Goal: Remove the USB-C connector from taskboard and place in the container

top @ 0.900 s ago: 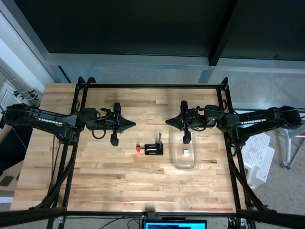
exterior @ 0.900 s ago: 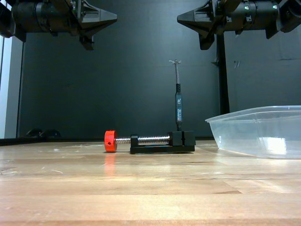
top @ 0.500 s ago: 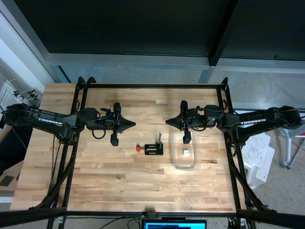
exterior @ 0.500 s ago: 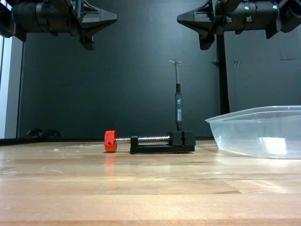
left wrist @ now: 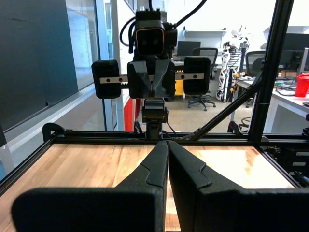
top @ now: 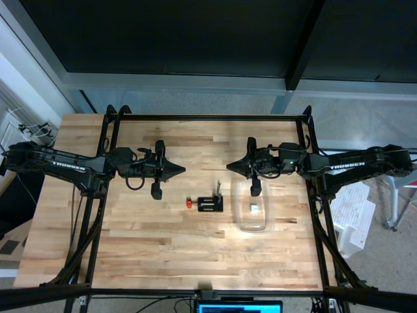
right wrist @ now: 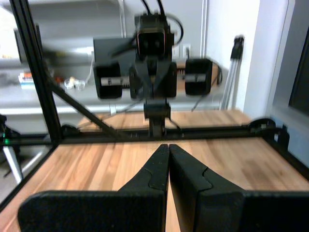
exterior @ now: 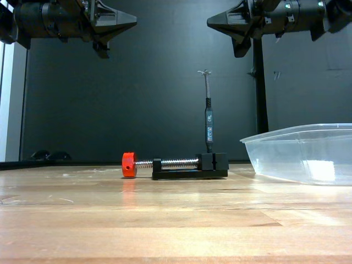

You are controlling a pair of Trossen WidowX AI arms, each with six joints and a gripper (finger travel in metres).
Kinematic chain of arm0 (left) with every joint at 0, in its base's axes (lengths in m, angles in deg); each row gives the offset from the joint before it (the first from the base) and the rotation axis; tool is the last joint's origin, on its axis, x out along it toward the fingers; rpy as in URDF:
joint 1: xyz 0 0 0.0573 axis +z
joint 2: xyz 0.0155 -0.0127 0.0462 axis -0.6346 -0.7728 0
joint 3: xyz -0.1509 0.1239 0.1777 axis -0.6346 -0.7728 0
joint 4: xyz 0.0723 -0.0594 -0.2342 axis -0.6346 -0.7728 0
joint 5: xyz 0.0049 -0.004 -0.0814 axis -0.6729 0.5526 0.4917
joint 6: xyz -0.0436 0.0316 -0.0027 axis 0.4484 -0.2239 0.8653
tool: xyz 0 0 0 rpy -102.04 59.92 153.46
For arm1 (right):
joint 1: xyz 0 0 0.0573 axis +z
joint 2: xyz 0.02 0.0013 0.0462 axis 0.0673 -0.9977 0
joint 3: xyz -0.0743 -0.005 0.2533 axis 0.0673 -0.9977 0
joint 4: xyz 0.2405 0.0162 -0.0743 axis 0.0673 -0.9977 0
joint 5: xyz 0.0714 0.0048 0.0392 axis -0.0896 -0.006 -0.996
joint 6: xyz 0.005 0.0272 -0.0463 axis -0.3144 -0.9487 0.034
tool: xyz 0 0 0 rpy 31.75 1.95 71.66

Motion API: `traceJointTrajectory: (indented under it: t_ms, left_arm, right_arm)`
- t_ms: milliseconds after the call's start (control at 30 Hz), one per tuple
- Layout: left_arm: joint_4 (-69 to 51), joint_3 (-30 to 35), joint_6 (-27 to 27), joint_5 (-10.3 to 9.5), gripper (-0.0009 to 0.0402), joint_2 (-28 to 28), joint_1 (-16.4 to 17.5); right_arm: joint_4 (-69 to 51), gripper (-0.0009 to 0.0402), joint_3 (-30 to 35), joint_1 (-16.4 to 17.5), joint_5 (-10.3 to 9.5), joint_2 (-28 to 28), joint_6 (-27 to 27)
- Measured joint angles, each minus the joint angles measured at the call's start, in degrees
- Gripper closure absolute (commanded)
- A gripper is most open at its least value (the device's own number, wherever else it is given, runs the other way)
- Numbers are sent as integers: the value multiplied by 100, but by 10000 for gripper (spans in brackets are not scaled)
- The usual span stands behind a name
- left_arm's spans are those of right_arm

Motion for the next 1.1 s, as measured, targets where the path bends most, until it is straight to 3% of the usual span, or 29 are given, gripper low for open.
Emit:
traceJointTrajectory:
  t_ms: [233,433,733,1100]
  left_arm:
    - [0,0,2,0,393,-2,0]
    - [0,-2,0,0,393,0,0]
    - [0,-2,0,0,393,-2,0]
    - [0,0,0,0,393,0,0]
  right_arm:
    - [-2299,393,809,111,66,-15,20]
    - [-3746,393,1340,400,575,-190,105]
    - [-5300,393,2229,817,1045,-811,195]
    - [-6465,393,3180,938,1056,-1764,190]
